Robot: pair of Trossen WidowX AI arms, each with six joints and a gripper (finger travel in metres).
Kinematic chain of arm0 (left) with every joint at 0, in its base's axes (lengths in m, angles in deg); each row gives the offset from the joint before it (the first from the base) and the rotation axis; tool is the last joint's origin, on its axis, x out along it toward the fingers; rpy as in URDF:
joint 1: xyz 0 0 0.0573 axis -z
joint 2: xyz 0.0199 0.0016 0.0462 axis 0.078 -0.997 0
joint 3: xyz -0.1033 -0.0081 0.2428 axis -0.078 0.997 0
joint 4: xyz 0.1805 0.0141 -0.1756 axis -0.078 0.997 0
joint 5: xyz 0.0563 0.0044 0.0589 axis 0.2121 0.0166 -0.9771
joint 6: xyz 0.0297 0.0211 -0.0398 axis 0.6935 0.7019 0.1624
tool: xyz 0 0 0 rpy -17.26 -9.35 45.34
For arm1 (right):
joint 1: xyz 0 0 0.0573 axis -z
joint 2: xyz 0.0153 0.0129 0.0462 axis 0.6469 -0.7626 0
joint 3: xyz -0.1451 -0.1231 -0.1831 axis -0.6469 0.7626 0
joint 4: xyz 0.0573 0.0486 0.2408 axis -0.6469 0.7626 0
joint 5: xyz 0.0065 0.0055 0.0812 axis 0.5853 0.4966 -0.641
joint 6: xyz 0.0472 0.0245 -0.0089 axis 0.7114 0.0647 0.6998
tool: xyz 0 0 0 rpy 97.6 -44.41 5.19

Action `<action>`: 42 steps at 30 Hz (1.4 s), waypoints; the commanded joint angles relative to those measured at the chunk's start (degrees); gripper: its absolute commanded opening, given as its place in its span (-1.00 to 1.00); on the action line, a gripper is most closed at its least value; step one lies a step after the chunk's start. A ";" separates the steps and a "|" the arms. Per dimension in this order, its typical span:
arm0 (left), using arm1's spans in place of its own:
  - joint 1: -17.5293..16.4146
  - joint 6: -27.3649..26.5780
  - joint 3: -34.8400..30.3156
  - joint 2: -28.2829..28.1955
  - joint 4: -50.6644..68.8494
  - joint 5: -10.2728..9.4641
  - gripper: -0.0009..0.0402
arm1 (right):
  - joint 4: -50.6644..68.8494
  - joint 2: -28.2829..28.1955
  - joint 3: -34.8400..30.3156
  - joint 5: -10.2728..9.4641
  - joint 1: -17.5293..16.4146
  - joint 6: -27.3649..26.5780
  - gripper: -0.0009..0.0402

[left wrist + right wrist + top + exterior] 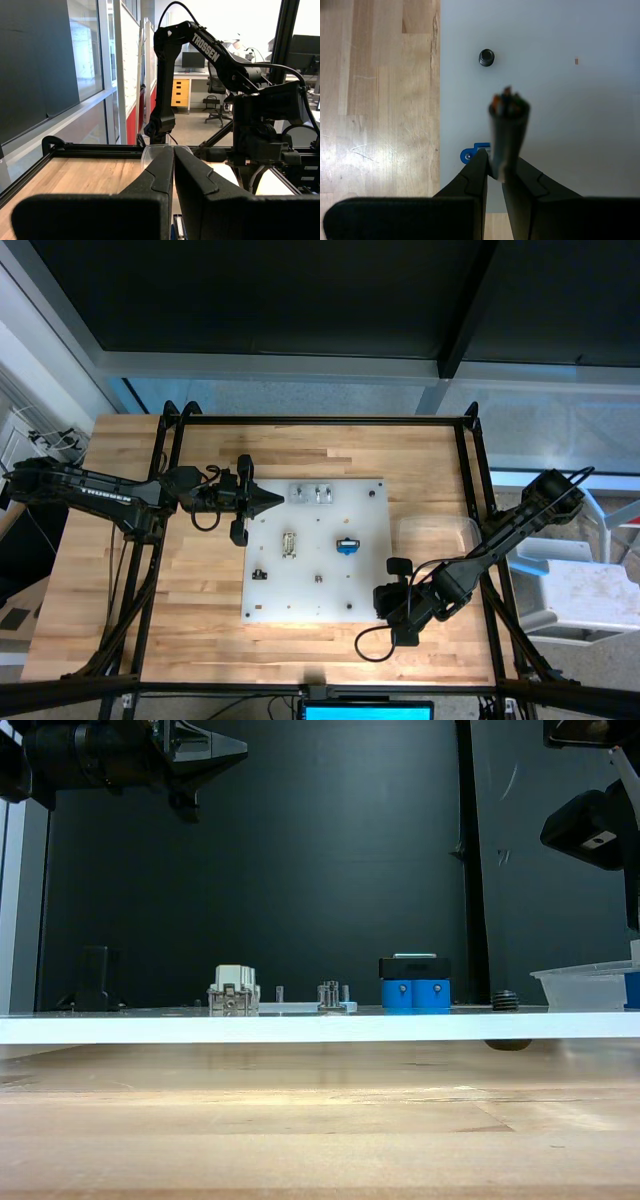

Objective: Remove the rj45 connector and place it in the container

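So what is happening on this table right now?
The right gripper has its fingers shut on the rj45 connector, a short cable stub, over the near right corner of the white board. The clear container beside the board is not yet reached. The left gripper hangs shut and empty above the board's far left corner.

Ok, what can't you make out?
Plug, pinched in the right hand over the board's near right corner: blurred in its wrist view, lost under the arm from above.
Tub: cut by the low view's right edge.
Left hand, raised over the board's far left corner: in its wrist view, shut fingers hide most of the board.
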State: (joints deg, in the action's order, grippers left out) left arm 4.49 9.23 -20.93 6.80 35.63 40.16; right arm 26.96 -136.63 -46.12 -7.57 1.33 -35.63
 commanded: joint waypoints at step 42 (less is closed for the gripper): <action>-0.02 0.02 -0.02 -0.02 0.00 0.02 -0.96 | 18.08 17.44 -0.74 -0.26 3.54 0.20 -0.96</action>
State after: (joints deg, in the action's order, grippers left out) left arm 4.49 9.25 -20.93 6.80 35.65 40.16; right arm 45.10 -120.28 -47.98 -7.86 4.43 -35.28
